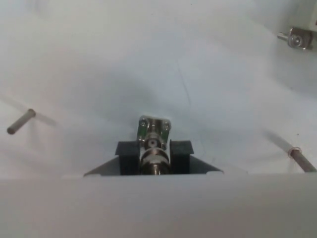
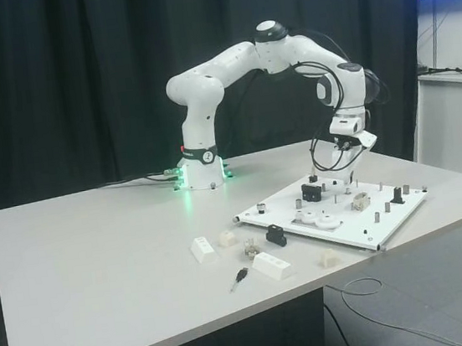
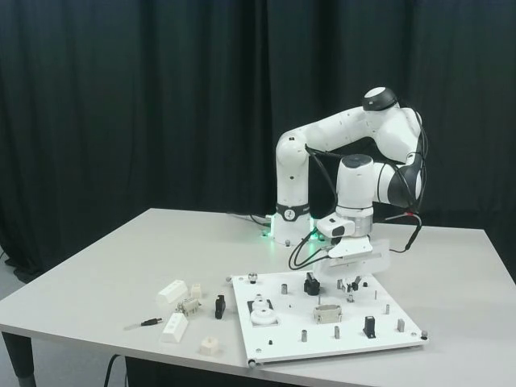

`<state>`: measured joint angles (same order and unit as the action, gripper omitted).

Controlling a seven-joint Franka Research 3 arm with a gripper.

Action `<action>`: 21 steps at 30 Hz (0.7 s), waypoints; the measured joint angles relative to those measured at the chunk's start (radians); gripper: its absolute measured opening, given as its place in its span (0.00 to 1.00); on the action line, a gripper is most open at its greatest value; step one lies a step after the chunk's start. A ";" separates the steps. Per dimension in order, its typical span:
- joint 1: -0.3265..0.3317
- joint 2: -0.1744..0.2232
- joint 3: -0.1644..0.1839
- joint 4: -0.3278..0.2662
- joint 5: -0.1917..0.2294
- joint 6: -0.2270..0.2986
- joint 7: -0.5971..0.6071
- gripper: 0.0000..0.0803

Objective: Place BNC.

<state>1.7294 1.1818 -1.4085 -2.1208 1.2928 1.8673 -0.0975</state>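
The gripper point(image 1: 154, 161) is clenching the BNC connector point(image 1: 154, 144), its long axis pointing straight down at the white board point(image 1: 148, 64) directly beneath.

Both room views are evenly and brightly lit from above, so the grey table point(image 2: 96, 240) reads pale against black curtains point(image 3: 161, 97) that swallow the light. Small green lamps glow at the foot of the white arm point(image 2: 201, 170) and tint the tabletop beside it. In the wrist view the white board point(image 1: 148, 59) looks softly hazy, with faint, diffuse shadows trailing from the thin metal pegs point(image 1: 21, 122); the nearest white band along the edge is out of focus.
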 joint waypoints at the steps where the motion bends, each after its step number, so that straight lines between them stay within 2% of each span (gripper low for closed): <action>1: 0.000 0.000 0.000 0.000 0.000 0.000 0.001 0.15; 21: 0.007 0.000 0.001 -0.001 0.000 -0.003 0.014 0.15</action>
<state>1.7359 1.1819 -1.4070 -2.1217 1.2928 1.8646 -0.0839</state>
